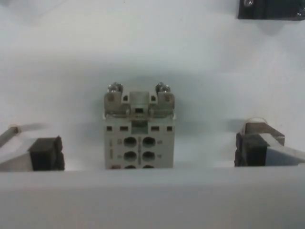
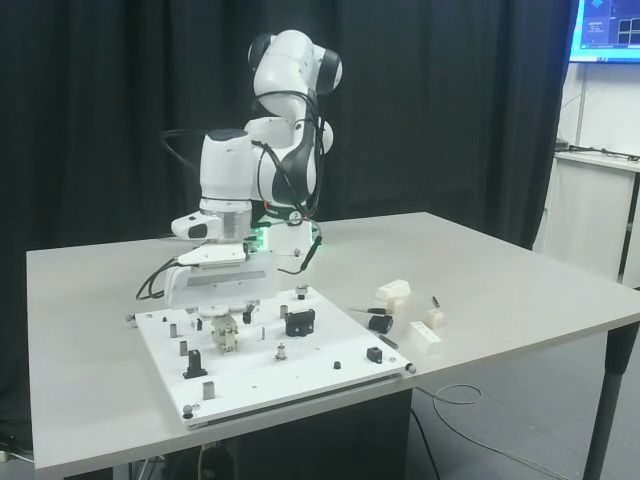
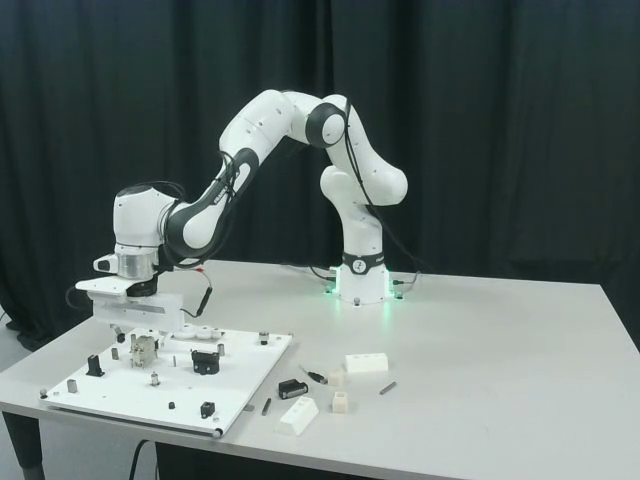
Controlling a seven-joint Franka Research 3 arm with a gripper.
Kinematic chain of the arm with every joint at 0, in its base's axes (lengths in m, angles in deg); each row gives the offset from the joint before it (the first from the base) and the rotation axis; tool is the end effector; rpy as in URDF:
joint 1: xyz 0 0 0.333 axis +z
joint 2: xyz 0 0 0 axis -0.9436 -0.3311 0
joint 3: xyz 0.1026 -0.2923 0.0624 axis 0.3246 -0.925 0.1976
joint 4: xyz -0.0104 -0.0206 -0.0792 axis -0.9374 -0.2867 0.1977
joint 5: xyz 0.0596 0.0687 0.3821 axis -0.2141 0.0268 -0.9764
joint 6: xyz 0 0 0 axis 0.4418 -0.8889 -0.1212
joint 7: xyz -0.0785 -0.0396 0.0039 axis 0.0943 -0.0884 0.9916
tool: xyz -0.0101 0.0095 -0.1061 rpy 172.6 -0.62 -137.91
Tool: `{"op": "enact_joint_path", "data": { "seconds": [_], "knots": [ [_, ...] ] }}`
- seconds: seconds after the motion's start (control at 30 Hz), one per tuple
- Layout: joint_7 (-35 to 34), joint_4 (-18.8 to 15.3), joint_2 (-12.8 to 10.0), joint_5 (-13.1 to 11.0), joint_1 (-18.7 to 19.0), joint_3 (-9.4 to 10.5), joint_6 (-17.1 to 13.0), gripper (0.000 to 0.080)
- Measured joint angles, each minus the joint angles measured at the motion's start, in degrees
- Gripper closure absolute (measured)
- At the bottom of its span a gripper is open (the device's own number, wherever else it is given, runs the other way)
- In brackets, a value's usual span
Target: Remove waterproof.
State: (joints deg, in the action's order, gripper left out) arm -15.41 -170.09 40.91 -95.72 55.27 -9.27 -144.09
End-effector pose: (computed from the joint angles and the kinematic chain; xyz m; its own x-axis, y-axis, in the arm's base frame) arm 0.5707 -0.3799 0.2425 0.7279 -0.6802 0.0866 -0.6833 -0.7301 0.0083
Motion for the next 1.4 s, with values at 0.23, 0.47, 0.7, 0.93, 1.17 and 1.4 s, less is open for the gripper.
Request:
{"op": "enact_joint_path", "data": {
  "seconds": [0.23,0.47,0.7,0.93,1.17,1.4],
  "knots": [
    [0.0,0.4,-0.3,0.0,0.0,-0.14,1.0,0.0028],
    [0.0,1.5,-0.8,0.0,-0.1,-0.61,3.3,0.035],
    [-0.1,2.6,-1.2,-0.9,-0.1,-0.72,5.4,0.0497],
    [-0.1,2.8,-1.3,-1.1,-0.1,-0.81,5.8,0.0491],
    [-0.1,3.0,-1.4,-1.1,-0.1,-0.85,6.0,0.0491],
    [0.0,3.0,-1.4,-1.1,-0.1,-0.9,6.0,0.0493]
  ]
}}
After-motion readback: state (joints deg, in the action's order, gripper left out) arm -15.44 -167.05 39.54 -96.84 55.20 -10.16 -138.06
